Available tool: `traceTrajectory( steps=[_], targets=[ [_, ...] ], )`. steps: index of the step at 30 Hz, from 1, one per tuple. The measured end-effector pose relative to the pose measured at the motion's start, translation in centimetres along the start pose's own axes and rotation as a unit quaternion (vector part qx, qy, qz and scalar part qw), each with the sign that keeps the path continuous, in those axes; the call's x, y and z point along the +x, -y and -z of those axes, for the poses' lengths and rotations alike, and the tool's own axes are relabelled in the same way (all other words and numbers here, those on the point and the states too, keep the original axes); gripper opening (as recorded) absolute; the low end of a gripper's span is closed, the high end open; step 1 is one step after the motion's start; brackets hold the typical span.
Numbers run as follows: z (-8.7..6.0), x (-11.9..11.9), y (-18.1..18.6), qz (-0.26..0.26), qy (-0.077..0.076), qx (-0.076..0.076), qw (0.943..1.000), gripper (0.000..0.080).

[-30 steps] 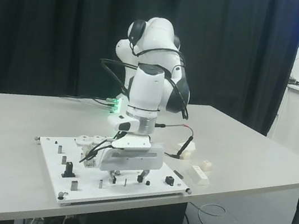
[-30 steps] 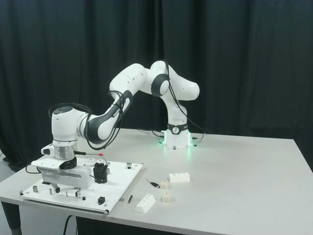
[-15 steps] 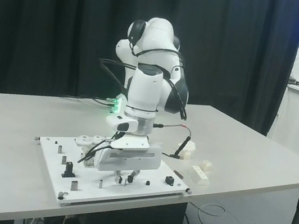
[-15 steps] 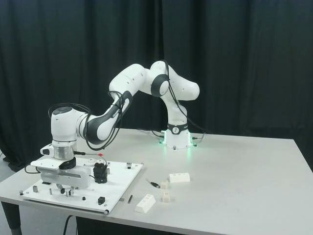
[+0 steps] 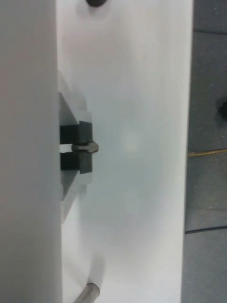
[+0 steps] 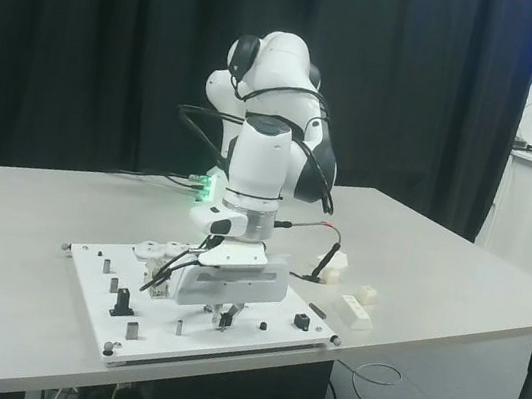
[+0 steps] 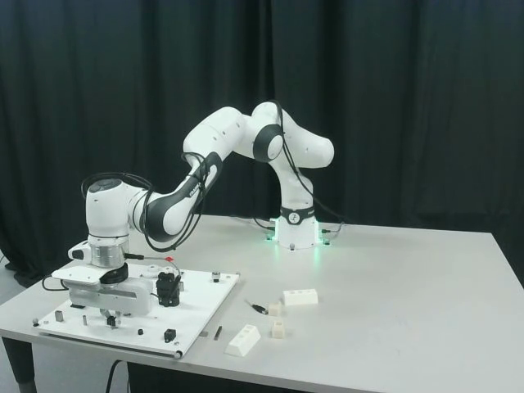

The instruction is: Remove round peg 1.

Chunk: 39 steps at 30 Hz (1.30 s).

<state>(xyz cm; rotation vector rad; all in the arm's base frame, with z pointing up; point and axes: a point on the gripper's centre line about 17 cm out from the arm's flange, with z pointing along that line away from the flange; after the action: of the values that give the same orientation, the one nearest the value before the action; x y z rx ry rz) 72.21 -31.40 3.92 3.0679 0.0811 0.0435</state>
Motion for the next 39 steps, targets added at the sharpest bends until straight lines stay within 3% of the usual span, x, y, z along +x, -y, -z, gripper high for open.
traceTrajectory(
  steps=[14,32,39],
  targets=[
    [0.6,0.0,-0.1,-0.001,0.003,0.001,1.0,0.0033],
    [4.7,-0.2,-1.0,-0.007,0.024,0.0,0.9997,0.0031],
    [5.6,-0.1,-1.1,-0.006,0.025,0.0,0.9997,0.0031]
  ],
)
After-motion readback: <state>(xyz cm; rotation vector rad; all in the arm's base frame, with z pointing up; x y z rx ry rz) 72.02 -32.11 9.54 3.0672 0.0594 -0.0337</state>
